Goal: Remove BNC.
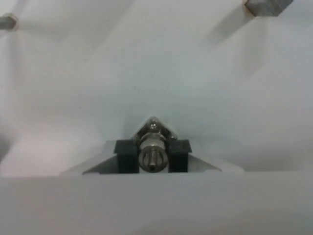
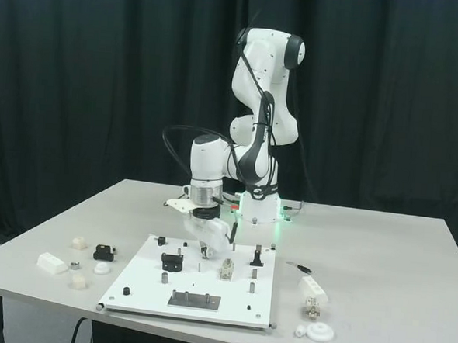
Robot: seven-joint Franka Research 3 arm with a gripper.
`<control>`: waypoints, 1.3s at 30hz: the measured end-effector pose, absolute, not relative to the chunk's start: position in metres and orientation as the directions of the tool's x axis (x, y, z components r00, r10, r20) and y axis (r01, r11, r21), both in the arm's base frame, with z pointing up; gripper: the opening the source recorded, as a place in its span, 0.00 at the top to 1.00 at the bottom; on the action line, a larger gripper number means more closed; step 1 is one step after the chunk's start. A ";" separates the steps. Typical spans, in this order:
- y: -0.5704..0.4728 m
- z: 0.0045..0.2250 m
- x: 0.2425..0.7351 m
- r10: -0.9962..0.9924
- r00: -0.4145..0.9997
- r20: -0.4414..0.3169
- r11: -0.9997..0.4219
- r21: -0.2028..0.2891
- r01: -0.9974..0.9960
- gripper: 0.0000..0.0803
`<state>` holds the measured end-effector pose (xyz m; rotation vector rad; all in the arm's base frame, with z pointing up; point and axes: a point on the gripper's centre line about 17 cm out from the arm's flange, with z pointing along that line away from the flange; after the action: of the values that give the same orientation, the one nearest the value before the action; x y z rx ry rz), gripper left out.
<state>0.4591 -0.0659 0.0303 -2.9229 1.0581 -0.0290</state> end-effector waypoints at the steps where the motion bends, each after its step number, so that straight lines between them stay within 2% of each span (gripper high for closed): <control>1: -0.066 0.030 0.459 -0.635 0.772 0.006 -0.772 -0.037 -0.635 0.84; 23: -0.067 0.030 0.457 -0.289 0.957 0.009 -0.957 -0.035 -0.288 0.84; 39: -0.067 0.030 0.457 -0.061 0.998 0.028 -0.996 -0.069 -0.059 0.84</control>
<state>0.4571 -0.0665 0.0304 -3.0719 0.0927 -0.0457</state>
